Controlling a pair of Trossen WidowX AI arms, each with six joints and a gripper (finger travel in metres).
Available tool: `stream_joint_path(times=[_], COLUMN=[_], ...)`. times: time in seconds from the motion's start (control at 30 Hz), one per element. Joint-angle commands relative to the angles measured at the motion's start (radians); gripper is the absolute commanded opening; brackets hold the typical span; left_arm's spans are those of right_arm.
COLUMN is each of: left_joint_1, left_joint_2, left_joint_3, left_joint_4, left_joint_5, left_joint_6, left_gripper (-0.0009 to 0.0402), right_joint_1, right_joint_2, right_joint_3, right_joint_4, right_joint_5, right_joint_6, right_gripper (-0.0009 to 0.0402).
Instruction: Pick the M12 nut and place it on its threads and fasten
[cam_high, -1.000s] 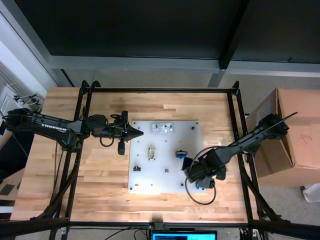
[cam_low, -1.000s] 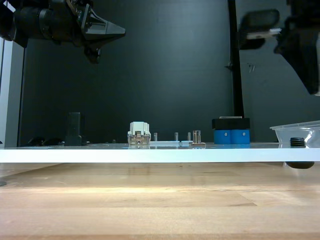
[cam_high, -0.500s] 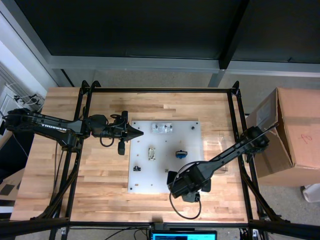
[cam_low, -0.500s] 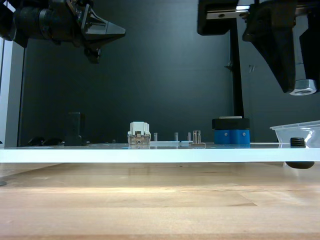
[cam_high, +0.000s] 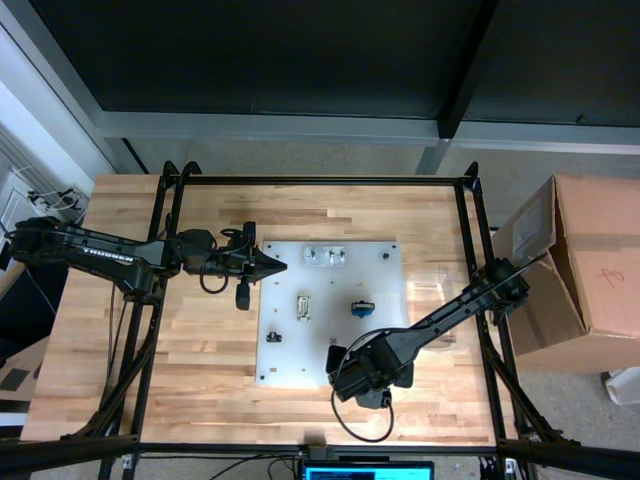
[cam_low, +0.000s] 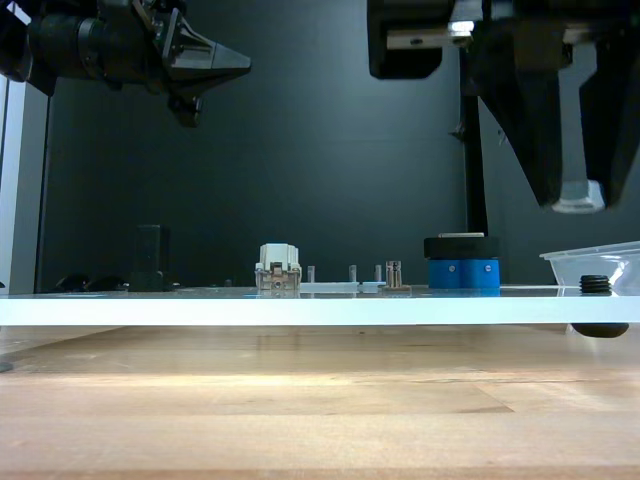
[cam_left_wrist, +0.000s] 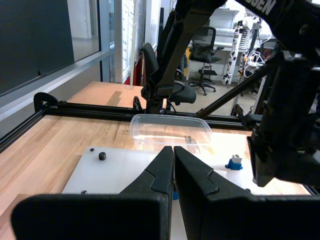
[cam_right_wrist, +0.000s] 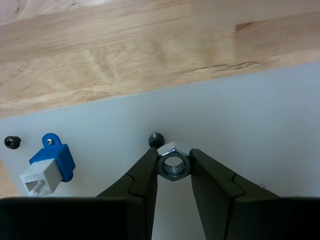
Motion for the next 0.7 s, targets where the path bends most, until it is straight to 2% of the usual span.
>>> stream_joint_path(times=[0.03, 0.3, 0.7], left_joint_1=[0.0, 0.0, 0.0], left_joint_2=[0.0, 0.0, 0.0], left_joint_3=[0.0, 0.0, 0.0], left_joint_4=[0.0, 0.0, -0.001], left_joint_5=[0.0, 0.0, 0.0], left_joint_6=[0.0, 0.0, 0.0], left_gripper=[0.0, 0.0, 0.0], right_joint_1=[0.0, 0.0, -0.002], right_joint_2=[0.014, 0.047, 0.088], right_joint_3=[-0.011, -0.01, -0.011], right_joint_4=[0.017, 0.04, 0.065], right_joint_5=[-0.001, -0.003, -0.012], right_joint_6=[0.001, 0.022, 0.156], right_gripper=[0.0, 0.0, 0.0])
